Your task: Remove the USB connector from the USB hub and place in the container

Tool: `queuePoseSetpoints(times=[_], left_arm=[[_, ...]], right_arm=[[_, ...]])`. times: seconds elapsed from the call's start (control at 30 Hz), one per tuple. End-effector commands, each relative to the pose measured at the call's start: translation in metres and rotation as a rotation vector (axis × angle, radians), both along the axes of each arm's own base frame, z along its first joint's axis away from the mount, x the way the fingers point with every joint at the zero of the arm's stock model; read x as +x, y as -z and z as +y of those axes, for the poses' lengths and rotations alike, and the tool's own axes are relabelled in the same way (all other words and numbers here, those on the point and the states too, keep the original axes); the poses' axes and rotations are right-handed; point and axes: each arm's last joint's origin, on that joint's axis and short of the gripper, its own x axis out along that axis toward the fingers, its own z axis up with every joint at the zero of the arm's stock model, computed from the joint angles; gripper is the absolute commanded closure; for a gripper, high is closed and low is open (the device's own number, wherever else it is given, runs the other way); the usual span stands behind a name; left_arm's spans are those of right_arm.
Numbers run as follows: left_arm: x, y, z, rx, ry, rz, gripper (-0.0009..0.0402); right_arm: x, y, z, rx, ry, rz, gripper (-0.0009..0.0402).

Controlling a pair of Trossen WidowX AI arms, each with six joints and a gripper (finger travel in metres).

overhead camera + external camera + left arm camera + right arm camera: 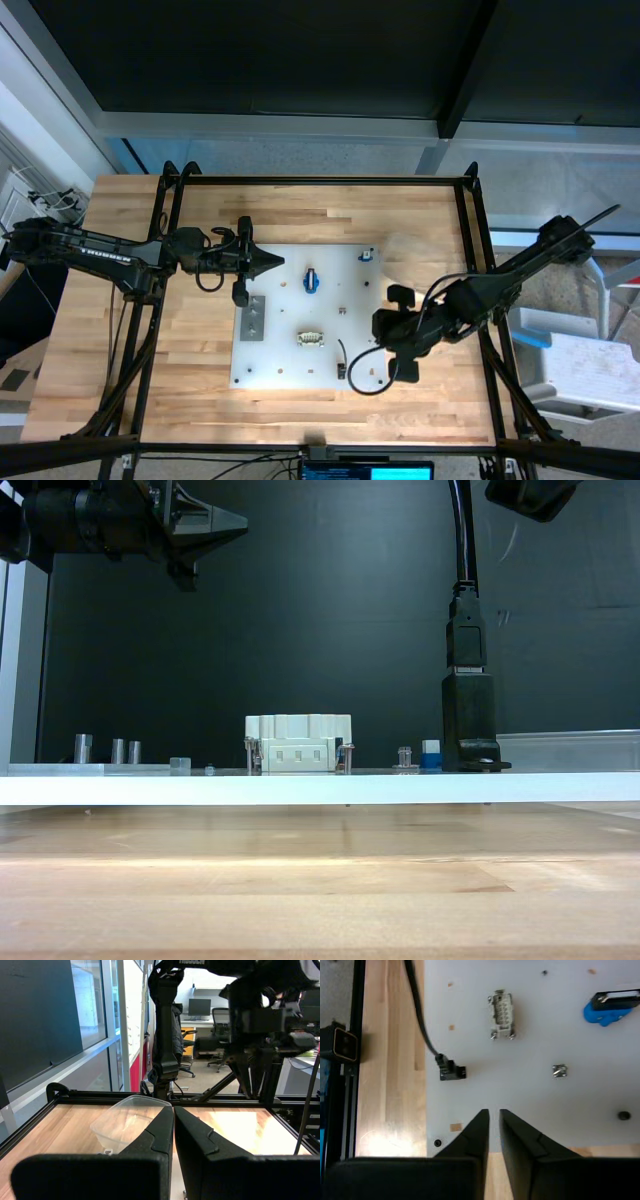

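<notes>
A: Where's the plug relative to the hands?
B: The tiny black USB connector (467, 630) stands upright in the small squarish black USB hub (468, 720) at the near edge of the flat white board (290, 365). Its long axis is vertical, with the thin black wire rising off its top. From the right gripper (494, 1112) it lies off to one side, toward the table's near edge. It is apart from the fingers, not between them.
A: Hand state?
B: Right fingers are parted by only a narrow slit and hold nothing, hanging above the board's right part. The left gripper (275, 262) has its fingers pressed together, empty, raised over the board's far-left part, well apart from the hub. The right arm is clearly nearer.
A: Drop spot?
B: The clear see-through plastic container (127, 1120) sits just beside the board's far-right corner on the pale wooden table (150, 380).
A: Next move?
B: My guess: shift over the hub, widen, come down around the plug, pull straight up. The beige toothed connector (310, 340) is near but not in the way. There's a dark wall behind and a black frame around.
</notes>
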Motion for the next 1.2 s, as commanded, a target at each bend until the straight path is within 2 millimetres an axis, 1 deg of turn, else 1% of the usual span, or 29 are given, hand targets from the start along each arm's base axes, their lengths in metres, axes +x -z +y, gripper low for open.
queuePoseSetpoints(times=[0.03,0.23,0.37,0.5,0.7,1.2], left_arm=[[0.000,0.000,0.000,0.000,0.000,0.000,0.0392],[0.000,0.000,0.000,0.000,0.000,0.000,0.0392],[0.000,0.000,0.000,0.000,0.000,0.000,0.0392],[0.000,0.000,0.000,0.000,0.000,0.000,0.0392],[0.000,0.000,0.000,0.000,0.000,0.000,0.0392],[0.000,0.000,0.000,0.000,0.000,0.000,0.0392]], right_arm=[[0.004,0.005,0.008,0.004,0.016,-0.008,0.0306],[0.011,0.015,0.022,0.027,0.012,-0.020,0.0227],[0.016,0.022,0.030,0.025,-0.001,-0.023,0.0201],[0.022,0.031,0.036,-0.007,-0.009,-0.028,0.0199],[0.030,0.041,0.044,-0.006,-0.023,-0.039,0.0199],[0.045,0.062,0.054,-0.035,-0.026,-0.052,0.0200]])
